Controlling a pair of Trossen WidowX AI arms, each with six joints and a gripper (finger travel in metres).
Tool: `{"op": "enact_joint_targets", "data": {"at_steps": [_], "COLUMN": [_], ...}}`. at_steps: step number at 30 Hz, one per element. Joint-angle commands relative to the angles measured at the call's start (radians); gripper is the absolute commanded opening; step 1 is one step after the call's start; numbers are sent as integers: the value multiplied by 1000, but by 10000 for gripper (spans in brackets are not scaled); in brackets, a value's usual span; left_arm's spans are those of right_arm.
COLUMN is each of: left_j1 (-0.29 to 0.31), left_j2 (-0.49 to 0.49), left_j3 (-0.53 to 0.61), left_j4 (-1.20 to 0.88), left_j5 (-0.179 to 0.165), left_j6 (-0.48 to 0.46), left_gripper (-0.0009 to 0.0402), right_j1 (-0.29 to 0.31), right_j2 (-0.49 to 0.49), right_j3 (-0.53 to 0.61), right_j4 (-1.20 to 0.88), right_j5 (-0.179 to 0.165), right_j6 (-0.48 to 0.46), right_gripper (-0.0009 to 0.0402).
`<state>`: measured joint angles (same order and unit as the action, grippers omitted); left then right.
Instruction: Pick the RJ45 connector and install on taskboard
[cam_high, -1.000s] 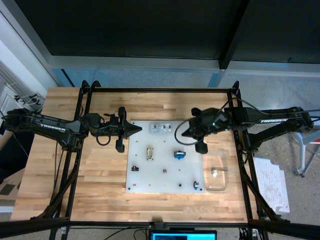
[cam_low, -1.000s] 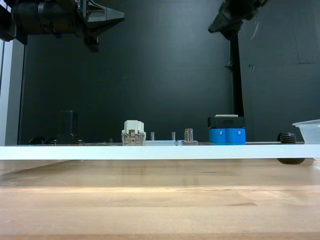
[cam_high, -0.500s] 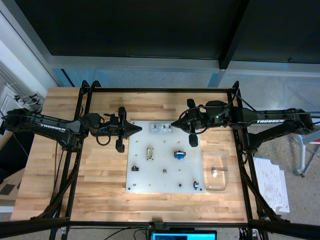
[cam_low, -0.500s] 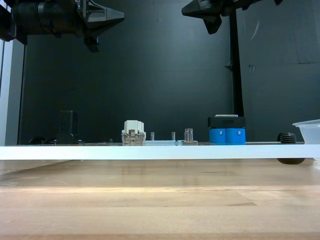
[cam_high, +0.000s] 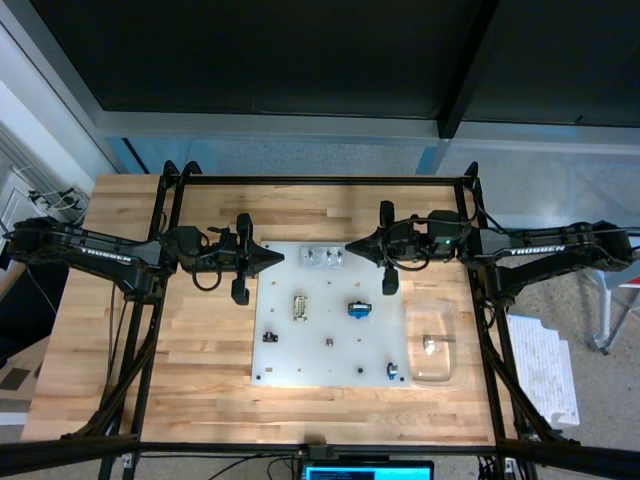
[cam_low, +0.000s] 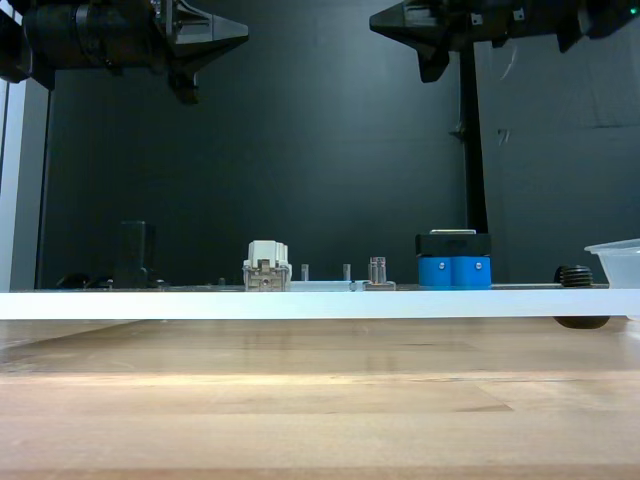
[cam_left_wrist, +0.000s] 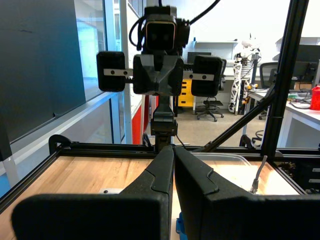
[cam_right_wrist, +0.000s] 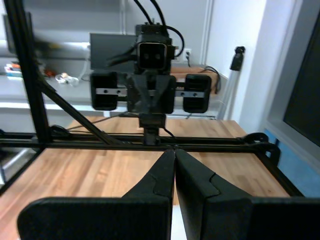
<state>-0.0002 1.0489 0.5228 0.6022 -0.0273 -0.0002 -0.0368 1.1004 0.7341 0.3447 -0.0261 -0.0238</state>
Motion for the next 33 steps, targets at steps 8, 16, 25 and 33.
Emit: {"op": "enact_joint_targets", "data": {"at_steps": [8, 16, 25, 33], "left_j1": [0, 0, 0, 0], "left_j2": [0, 0, 0, 0], "left_j3": [0, 0, 0, 0], "left_j4": [0, 0, 0, 0], "left_j5": [0, 0, 0, 0], "left_j6": [0, 0, 0, 0], "left_gripper": [0, 0, 0, 0], "right_j1": [1, 1, 2, -3], "right_j2": [-6, -6, -6, -6], "right_j3": [-77, -92, -114, -114], "right_j4": [113, 121, 143, 147], "right_j5": [-2, -2, -1, 0], "right_j6": [27, 26, 27, 27], "right_gripper": [0, 0, 0, 0]}}
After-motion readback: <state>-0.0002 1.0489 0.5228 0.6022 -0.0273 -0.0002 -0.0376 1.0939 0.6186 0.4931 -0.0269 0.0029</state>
